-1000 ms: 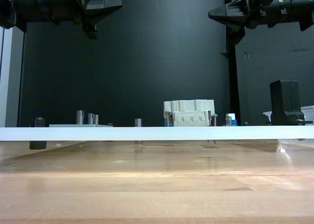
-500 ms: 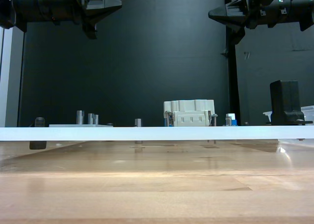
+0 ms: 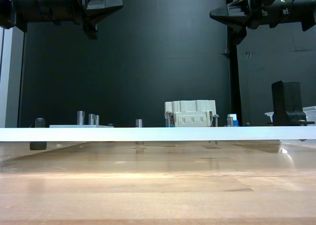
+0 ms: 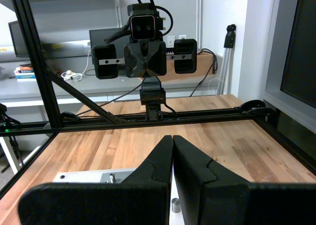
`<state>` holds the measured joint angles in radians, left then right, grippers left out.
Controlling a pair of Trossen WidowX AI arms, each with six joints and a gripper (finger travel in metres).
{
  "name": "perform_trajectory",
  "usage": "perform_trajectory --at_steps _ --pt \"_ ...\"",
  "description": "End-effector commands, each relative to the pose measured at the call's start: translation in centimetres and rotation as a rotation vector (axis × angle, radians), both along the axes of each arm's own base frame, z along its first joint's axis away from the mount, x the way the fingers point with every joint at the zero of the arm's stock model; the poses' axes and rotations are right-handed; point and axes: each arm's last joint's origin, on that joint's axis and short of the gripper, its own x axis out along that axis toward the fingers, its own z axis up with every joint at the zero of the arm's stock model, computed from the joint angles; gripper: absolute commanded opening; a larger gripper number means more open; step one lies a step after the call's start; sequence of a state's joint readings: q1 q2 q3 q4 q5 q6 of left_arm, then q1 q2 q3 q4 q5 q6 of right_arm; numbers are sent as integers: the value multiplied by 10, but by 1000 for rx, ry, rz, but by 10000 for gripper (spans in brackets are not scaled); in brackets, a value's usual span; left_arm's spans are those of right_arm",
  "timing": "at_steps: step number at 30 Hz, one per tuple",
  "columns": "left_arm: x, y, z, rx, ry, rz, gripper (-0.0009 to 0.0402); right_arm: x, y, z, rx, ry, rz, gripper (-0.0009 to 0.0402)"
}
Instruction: Remove the 16mm bar from the taskboard and place in the container
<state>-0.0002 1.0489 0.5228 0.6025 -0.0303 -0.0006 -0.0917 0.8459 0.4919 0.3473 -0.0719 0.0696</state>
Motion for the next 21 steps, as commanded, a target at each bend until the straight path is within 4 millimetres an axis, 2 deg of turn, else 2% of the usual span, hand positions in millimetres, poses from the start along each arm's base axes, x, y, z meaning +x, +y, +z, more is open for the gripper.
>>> perform_trajectory --at_steps 1,7,15,21 --pt "0 0 0 0 0 0 0 0 0 1 0 -8 0 0" --pt "0 0 0 0 0 0 0 1 2 3 55 22 38 0" --pt "0 0 0 0 0 0 0 7 18 9 129 254 88 0" --pt "0 0 0 0 0 0 0 18 43 14 104 479 80 0"
